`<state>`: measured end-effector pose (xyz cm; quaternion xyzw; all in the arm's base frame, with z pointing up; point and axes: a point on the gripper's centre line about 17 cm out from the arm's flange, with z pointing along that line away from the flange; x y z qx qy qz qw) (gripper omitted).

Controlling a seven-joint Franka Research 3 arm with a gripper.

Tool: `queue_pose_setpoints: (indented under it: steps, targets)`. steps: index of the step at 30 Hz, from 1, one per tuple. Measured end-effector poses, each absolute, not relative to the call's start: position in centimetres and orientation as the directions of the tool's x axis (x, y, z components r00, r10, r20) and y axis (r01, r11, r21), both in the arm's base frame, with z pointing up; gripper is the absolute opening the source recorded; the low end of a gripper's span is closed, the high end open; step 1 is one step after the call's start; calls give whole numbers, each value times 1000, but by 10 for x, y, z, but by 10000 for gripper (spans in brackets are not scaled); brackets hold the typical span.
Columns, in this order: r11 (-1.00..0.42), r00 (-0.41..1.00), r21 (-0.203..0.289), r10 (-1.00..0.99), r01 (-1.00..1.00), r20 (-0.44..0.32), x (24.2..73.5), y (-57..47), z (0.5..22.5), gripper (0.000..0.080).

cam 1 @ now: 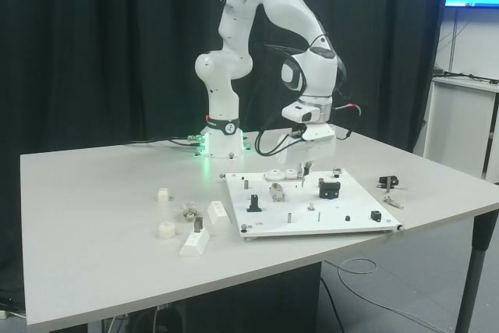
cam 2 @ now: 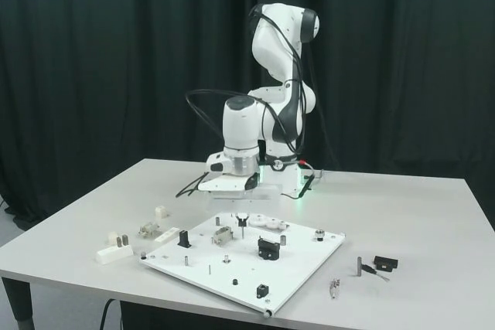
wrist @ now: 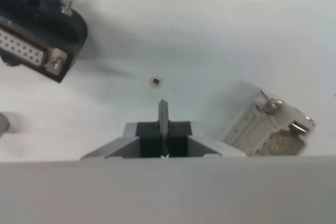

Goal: Place square peg 1.

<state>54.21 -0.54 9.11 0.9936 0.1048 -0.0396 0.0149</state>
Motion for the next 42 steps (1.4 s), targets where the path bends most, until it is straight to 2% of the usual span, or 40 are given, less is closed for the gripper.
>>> queue_pose_setpoints:
  steps: [10, 42]
  targets:
    - [-977, 975, 31, 210, 213, -67, 546, -7, 103, 26]
    - [-975, 975, 46, 217, 219, -50, 552, -11, 105, 22]
